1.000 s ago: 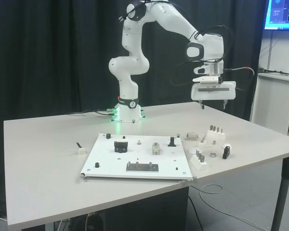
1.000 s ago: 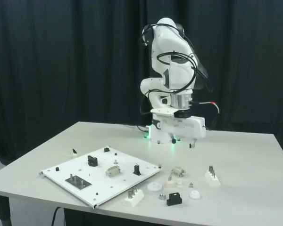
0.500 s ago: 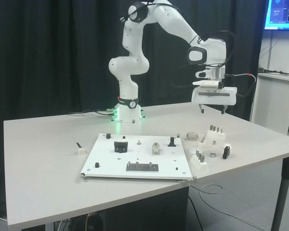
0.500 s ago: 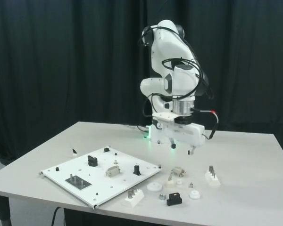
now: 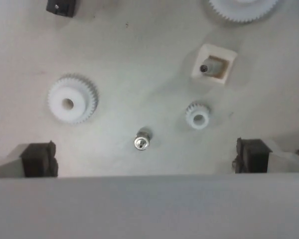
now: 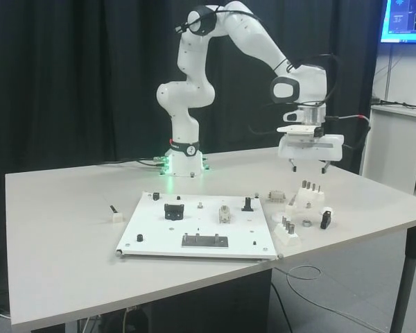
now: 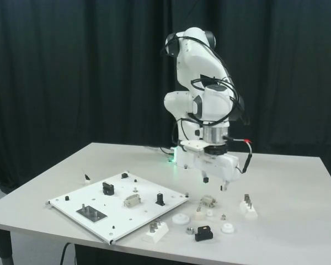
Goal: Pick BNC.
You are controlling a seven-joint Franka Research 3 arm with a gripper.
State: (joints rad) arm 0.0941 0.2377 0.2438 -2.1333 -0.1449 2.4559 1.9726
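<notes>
The small metal cylindrical BNC connector [image 5: 142,141] stands on the grey surface [image 5: 139,59] near the frame centre, between the spread, empty fingers of the claw [image 5: 144,158]. A white gear [image 5: 72,99] lies at its left.

You have the arm's base [image 6: 182,154] at the back of the table [image 6: 62,229], and the board [image 6: 197,229] lies in front of it, near the front edge. To the board's left sits a small block [image 6: 116,216], well apart from the rest. To its right lies a cluster of loose parts: a peg stand [image 6: 308,195], a smaller peg stand [image 6: 286,231] just beside the board's corner, and a clip [image 6: 325,218]. The gripper [image 6: 309,166] hangs above that cluster, and directly below it a small metal plug [image 5: 142,141] stands between two gears [image 5: 72,99] [image 5: 198,115].
</notes>
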